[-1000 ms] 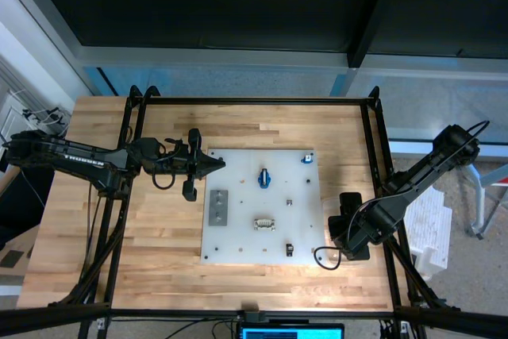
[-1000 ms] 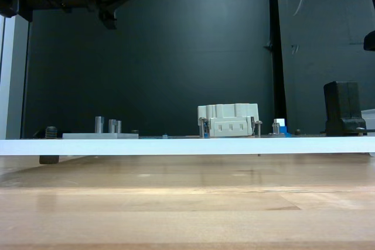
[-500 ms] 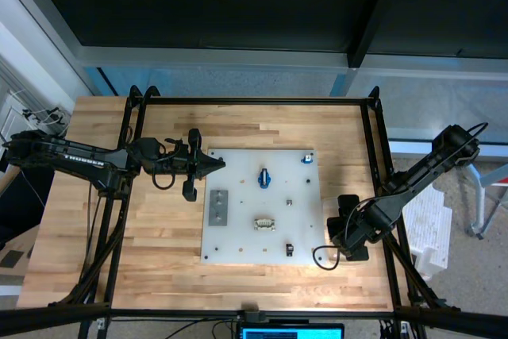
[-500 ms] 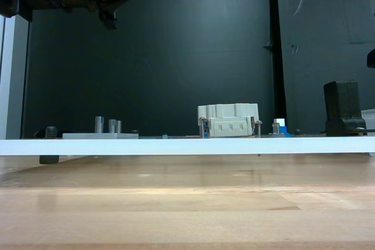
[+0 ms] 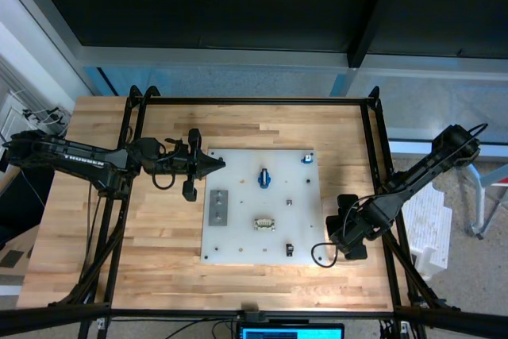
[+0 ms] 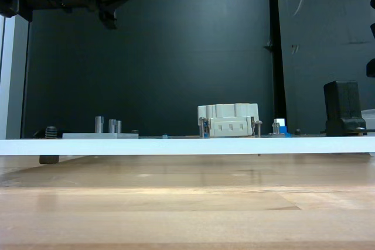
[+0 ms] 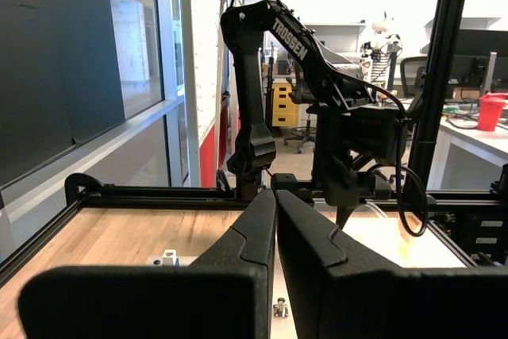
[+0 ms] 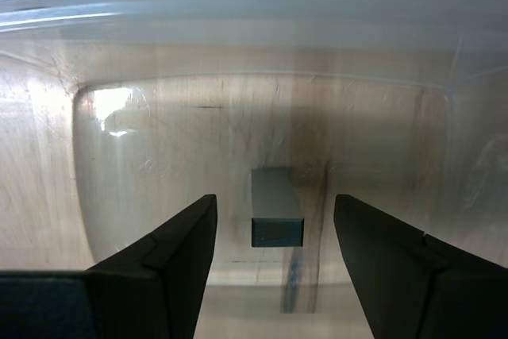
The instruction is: Pick the 16mm bar and install on taskboard
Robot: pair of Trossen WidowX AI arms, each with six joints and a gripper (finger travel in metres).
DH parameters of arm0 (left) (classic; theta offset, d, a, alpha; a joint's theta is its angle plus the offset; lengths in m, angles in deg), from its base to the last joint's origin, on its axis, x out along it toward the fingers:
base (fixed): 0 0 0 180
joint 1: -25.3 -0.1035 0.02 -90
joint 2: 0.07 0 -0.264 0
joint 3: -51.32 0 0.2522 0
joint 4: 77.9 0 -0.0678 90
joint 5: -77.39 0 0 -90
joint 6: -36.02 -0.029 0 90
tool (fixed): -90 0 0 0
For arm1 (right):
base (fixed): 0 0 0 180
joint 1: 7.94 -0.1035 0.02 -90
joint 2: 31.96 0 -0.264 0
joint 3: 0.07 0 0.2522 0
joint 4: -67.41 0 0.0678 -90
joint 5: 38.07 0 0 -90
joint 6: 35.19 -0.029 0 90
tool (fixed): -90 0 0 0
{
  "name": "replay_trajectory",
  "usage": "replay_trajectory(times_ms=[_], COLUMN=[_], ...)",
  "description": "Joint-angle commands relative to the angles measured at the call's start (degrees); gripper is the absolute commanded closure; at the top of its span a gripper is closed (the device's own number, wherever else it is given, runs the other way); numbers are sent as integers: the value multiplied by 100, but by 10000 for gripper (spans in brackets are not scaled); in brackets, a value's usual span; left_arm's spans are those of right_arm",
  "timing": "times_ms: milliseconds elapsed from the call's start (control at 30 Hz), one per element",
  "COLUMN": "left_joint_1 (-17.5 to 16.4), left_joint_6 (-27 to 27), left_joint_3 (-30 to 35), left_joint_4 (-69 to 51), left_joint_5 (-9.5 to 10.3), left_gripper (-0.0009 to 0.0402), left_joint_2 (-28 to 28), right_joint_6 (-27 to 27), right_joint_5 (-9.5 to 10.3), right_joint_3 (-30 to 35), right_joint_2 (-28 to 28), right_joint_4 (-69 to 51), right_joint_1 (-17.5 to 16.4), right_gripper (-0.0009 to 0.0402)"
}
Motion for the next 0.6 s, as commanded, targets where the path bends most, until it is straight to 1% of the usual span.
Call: replay_trajectory(times_ms=[33,167,600], left_joint_1=[0,0,0], left_joint_6=[-2,-2,-2], left_joint_3=[0,0,0], left_joint_4=[0,0,0], left_joint_5=[-2,-2,-2], left_gripper=[393,393,393], left_joint_2=[0,0,0], right_joint_6=[20,39,122], right_joint_5=[-4,-4,-2], right_joint_3=[0,0,0], right_joint_2=[7,7,17], right_joint_4=[4,4,-28], right_joint_1=[7,17,26], right_gripper=[204,224,311])
